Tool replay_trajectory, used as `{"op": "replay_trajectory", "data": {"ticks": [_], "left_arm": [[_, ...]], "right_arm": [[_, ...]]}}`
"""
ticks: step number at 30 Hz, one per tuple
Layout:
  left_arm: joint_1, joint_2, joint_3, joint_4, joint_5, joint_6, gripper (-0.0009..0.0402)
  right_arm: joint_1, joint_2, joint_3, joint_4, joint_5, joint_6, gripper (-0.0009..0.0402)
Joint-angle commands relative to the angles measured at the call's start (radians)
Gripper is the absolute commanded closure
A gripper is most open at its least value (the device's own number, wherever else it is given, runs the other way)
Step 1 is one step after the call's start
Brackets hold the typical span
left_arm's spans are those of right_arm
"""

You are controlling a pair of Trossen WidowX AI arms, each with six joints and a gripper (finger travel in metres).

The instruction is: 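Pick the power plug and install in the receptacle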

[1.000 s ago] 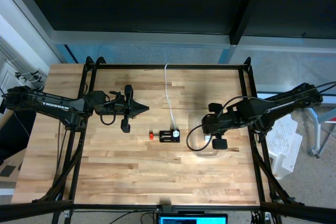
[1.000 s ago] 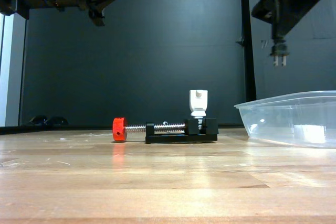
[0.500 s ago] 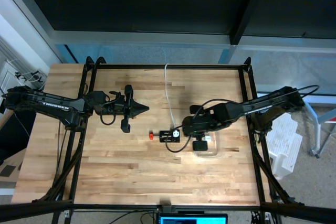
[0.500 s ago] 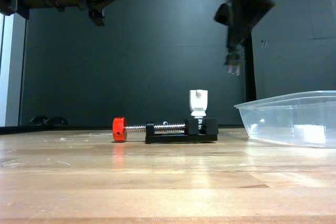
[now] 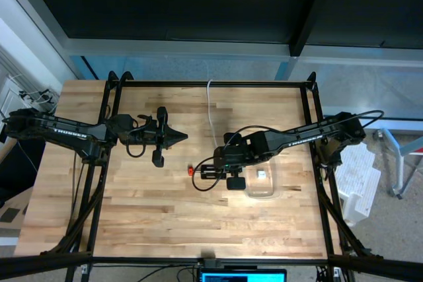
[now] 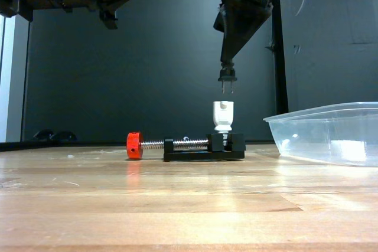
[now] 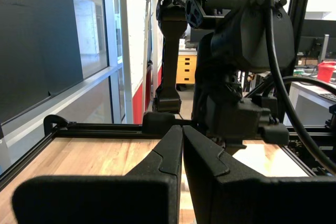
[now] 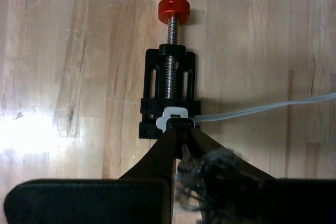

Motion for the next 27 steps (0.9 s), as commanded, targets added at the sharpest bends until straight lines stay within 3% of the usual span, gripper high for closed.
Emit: {"op": "replay_trajectory", "data": {"ticks": [1,27], "left_arm": [[0.0,0.0,0.0,0.0,0.0,0.0,0.0393],[0.0,0.0,0.0,0.0,0.0,0.0,0.0393]], "right_arm": [[-0.001,0.008,-0.002,0.01,0.0,0.001,0.0393],[-0.002,0.032,-0.019,0.035,0.001,0.002,0.0393]]}}
